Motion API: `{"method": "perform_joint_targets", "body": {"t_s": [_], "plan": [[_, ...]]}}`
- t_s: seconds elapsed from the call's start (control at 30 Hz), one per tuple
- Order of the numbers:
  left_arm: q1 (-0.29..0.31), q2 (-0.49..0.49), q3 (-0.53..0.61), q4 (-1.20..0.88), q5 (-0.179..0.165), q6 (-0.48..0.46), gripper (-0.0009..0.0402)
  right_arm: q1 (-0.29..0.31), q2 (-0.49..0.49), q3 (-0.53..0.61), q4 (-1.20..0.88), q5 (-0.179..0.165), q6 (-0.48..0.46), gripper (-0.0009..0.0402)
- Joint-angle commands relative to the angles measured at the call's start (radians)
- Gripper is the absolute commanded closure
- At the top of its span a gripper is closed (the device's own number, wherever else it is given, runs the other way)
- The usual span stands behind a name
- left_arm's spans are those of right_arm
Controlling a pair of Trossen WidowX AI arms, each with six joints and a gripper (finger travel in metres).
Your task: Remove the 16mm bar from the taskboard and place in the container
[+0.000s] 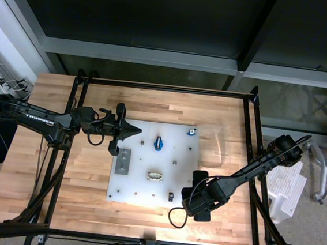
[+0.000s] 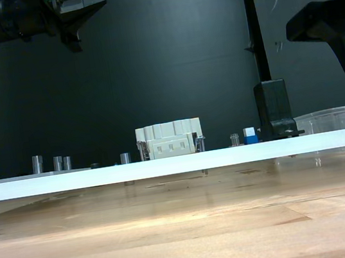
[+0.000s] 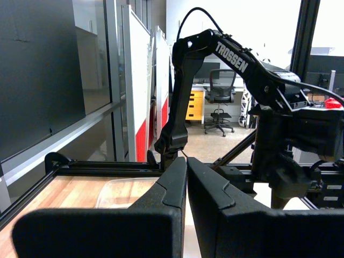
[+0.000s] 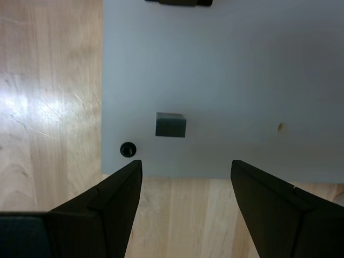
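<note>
The white taskboard (image 1: 165, 169) lies flat in the middle of the table. Near its front right corner a small dark square-ended bar (image 1: 171, 195) stands upright; from above it shows as a grey square (image 4: 171, 124), and from table height as a black post (image 2: 275, 110). My right gripper (image 1: 193, 202) hangs above that corner, open (image 4: 186, 164), with the bar ahead of its fingers and untouched. The clear container (image 1: 216, 146) sits just right of the board (image 2: 330, 119). My left gripper (image 1: 132, 132) hovers high over the board's far left edge, shut (image 3: 186, 161) and holding nothing.
On the board are a blue knob (image 1: 159, 143), a grey metal block (image 1: 125, 162), a silver connector (image 1: 155, 176) and small pegs (image 2: 54, 163). A black frame rail (image 1: 252, 148) runs along the right side beyond the container. Bare wood (image 1: 86, 202) lies in front of the board.
</note>
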Motion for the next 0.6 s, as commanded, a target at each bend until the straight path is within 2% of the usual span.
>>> {"method": "perform_joint_targets", "body": {"t_s": [0.03, 0.33, 0.6], "plan": [[0.000, 0.000, 0.000, 0.000, 0.000, 0.000, 0.0393, 0.001, 0.000, -0.016, 0.017, 0.000, 0.000, 0.0173], [0.000, 0.000, 0.000, 0.000, 0.000, 0.000, 0.0393, 0.000, 0.000, -0.074, 0.105, -0.007, 0.000, 0.0217], [0.000, 0.000, 0.000, 0.000, 0.000, 0.000, 0.0393, 0.000, 0.000, -0.090, 0.114, -0.007, -0.001, 0.0302]]}}
